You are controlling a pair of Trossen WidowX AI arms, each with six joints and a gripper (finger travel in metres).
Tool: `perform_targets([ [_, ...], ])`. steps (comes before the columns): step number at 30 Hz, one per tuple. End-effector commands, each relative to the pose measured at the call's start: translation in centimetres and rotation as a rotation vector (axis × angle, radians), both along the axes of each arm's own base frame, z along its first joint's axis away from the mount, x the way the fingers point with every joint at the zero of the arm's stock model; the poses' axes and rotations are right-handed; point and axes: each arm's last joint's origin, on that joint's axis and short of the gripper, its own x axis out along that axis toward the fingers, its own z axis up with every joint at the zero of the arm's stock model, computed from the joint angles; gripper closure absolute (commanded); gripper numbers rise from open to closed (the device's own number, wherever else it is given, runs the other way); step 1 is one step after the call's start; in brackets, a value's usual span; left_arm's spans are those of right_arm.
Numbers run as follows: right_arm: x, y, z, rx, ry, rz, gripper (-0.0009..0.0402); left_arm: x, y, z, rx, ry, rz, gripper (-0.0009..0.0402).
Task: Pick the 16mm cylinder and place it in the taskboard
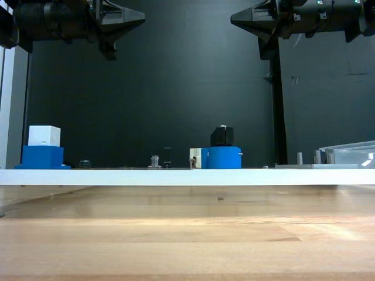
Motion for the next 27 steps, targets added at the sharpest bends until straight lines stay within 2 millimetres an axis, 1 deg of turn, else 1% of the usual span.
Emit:
perform_targets([
  [1,0.0,0.0,0.0,0.0,0.0,0.0,0.0393,0.01,0.0,0.01,0.0,0.0,0.0,0.0393],
  [23,0.0,0.02,0.02,0.007,0.0,0.001,0.0393,0.01,0.0,0.01,0.0,0.0,0.0,0.0393],
  [27,0.15,0.04,0.38,0.005,0.065,0.002,0.0393,0.01,0.0,0.01,0.0,0.0,0.0,0.0393],
])
